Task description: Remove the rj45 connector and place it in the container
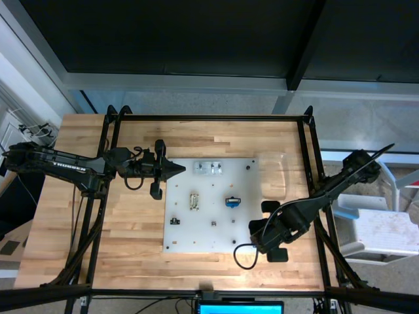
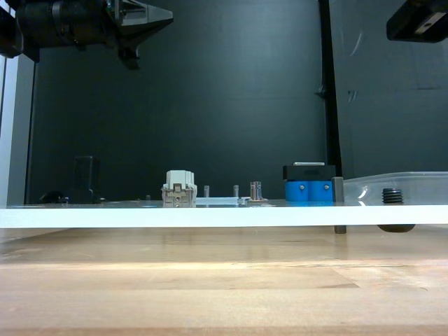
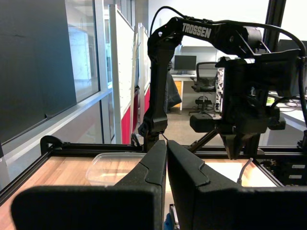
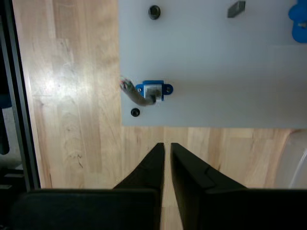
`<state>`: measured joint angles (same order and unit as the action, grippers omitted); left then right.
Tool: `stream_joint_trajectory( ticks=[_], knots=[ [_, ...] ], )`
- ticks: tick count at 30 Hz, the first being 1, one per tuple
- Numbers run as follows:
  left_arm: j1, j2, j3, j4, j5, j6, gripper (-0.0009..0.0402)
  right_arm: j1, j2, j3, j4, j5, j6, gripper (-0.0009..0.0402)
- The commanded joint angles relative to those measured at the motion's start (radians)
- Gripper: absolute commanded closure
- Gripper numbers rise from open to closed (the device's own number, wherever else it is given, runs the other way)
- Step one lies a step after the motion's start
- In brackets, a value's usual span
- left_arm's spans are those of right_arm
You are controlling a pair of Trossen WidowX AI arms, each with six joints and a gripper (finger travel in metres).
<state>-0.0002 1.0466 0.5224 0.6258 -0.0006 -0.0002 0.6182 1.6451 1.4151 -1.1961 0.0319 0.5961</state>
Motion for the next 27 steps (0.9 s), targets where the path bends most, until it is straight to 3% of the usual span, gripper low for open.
stream_joint_trajectory(
  ticks=[1, 7, 11, 27],
  knots=[
    [0.0, 0.0, 0.0, 0.0, 0.0, 0.0, 0.0392, 0.002, 0.015, 0.001, 0.014, 0.002, -0.002, 0.0309],
    [0.0, 0.0, 0.0, 0.0, 0.0, 0.0, 0.0392, 0.005, 0.046, 0.0, 0.052, 0.006, -0.003, 0.0223],
    [0.0, 0.0, 0.0, 0.0, 0.0, 0.0, 0.0392, 0.006, 0.061, 0.0, 0.061, 0.038, -0.002, 0.0195],
    [0.0, 0.0, 0.0, 0.0, 0.0, 0.0, 0.0392, 0.026, 0.131, 0.0, 0.105, 0.056, 0.003, 0.019]
  ],
)
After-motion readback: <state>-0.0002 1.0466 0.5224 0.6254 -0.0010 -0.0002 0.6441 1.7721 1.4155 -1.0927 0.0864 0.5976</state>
